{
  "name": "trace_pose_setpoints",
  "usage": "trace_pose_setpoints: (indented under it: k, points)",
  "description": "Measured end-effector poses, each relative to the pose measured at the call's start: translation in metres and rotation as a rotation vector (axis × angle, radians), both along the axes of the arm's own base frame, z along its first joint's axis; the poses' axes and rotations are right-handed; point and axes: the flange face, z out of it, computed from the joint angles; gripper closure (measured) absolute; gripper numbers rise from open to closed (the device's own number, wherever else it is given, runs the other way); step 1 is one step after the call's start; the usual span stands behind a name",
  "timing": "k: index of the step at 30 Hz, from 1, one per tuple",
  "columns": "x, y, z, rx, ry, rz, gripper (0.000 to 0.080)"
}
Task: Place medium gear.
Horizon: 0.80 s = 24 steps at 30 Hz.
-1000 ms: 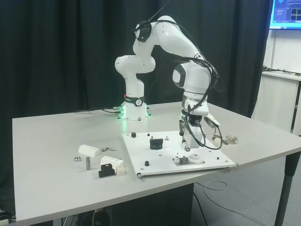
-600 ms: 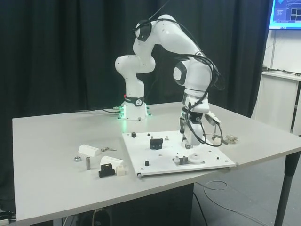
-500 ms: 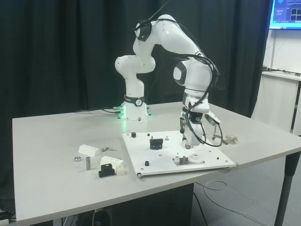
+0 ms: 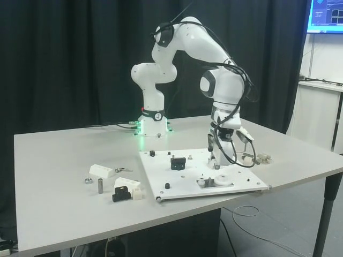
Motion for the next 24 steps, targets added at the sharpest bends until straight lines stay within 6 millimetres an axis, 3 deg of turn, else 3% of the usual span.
trace_pose_setpoints:
  k: [8, 24]
  points:
    - [0.001, 0.039, -0.004, 0.032, 0.002, -0.017, 0.0406]
    - [-0.005, 0.147, -0.013, 0.042, 0.021, -0.022, 0.0406]
